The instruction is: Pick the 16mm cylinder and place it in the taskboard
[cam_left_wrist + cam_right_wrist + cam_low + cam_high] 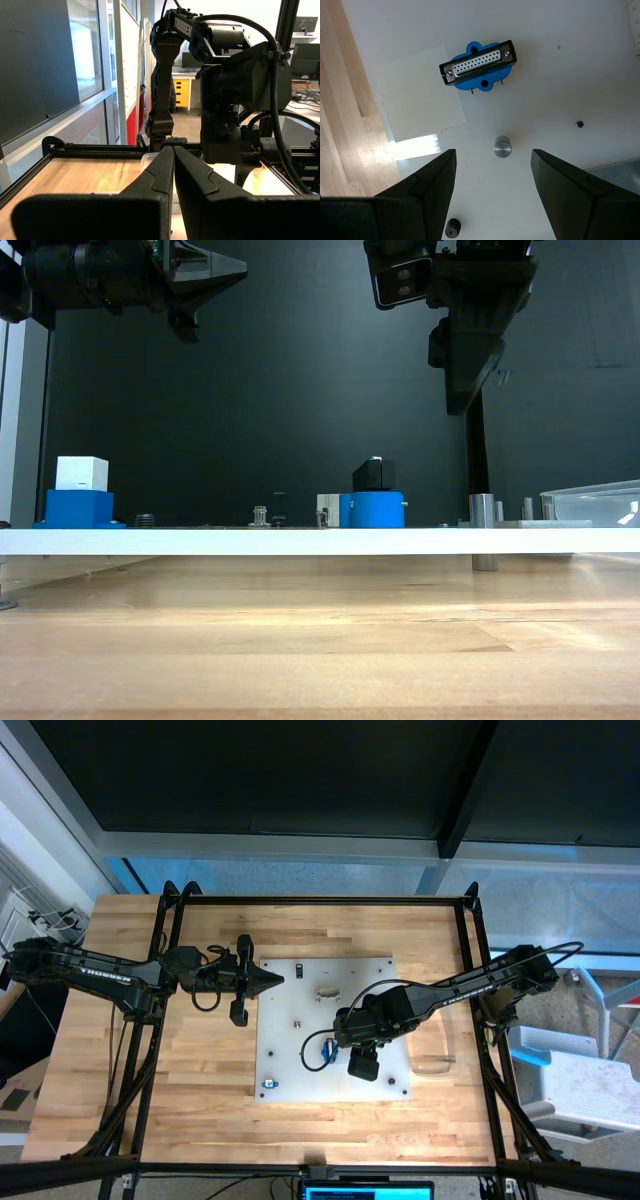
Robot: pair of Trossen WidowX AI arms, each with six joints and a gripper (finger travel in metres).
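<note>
One table (200, 1110), one taskboard (300, 1070), two grippers; your left gripper (268, 978) pinched closed at the taskboard's left edge, your right gripper (492, 154) spread wide above the taskboard; one cylinder (502, 148) upright on the taskboard beneath it, plain in the right wrist view, hidden in the high view

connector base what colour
Connector base blue, clearest in right wrist view. Right gripper open above taskboard; left gripper shut at its left edge.

The taskboard (290, 1060) is plain white, dotted with dark screws, on a bench (200, 1110) of pale honey wood in streaked planks. The 16mm cylinder (502, 148) is silver-grey with a bright top. A blue mount (470, 84) carries a black-framed grey connector (477, 63). The left gripper (278, 978), at the board's left edge, and the right gripper (493, 152), over the cylinder, are matte black
</note>
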